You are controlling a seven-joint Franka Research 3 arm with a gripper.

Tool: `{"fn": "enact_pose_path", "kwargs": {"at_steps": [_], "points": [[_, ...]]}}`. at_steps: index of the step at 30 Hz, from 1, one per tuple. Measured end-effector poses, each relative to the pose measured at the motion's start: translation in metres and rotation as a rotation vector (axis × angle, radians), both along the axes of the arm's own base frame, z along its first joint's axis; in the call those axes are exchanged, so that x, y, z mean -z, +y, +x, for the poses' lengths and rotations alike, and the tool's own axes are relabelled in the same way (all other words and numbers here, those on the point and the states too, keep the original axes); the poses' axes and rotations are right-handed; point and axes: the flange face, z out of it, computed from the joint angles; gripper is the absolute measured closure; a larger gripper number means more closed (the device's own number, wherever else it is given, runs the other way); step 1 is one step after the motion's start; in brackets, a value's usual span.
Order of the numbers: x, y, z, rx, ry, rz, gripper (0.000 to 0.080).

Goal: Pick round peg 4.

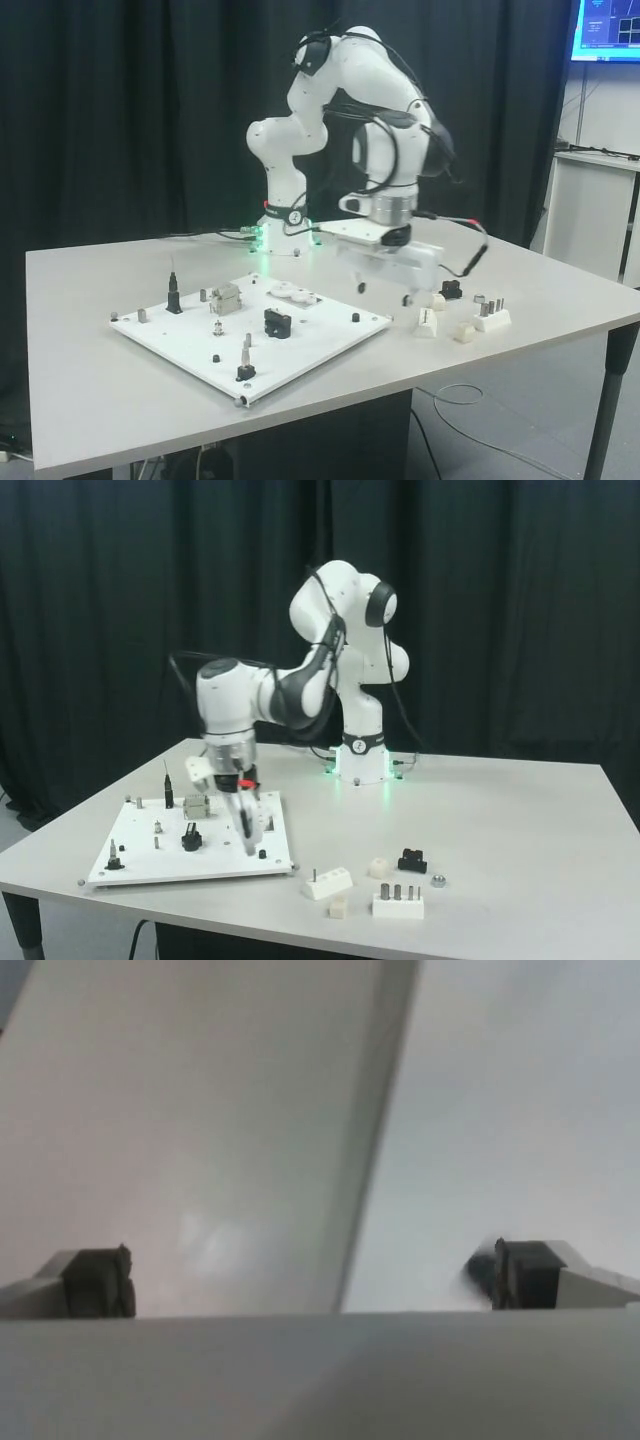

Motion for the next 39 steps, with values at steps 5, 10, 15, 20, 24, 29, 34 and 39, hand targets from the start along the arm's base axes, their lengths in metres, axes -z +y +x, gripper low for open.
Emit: {"fn": "enact_pose_path", "kwargs": {"at_steps": [5, 10, 15, 20, 24, 29, 34, 39], "points": [[-0.001, 0.038, 0.002, 0.036, 0.007, -0.013, 0.0003], [-0.004, 0.075, 0.004, 0.092, 0.009, -0.031, 0.0003], [-0.008, 0.111, 0.006, 0.148, 0.0, -0.049, 0.0003], [-0.013, 0.146, 0.006, 0.188, -0.014, -0.069, 0.0003], [-0.017, 0.171, 0.005, 0.219, -0.028, -0.079, 0.0003], [-0.019, 0.194, 0.004, 0.264, -0.043, -0.081, 0.0003], [-0.021, 0.21, 0.003, 0.311, -0.049, -0.081, 0.0003], [-0.021, 0.222, 0.001, 0.333, -0.048, -0.071, 0.0003]]}}
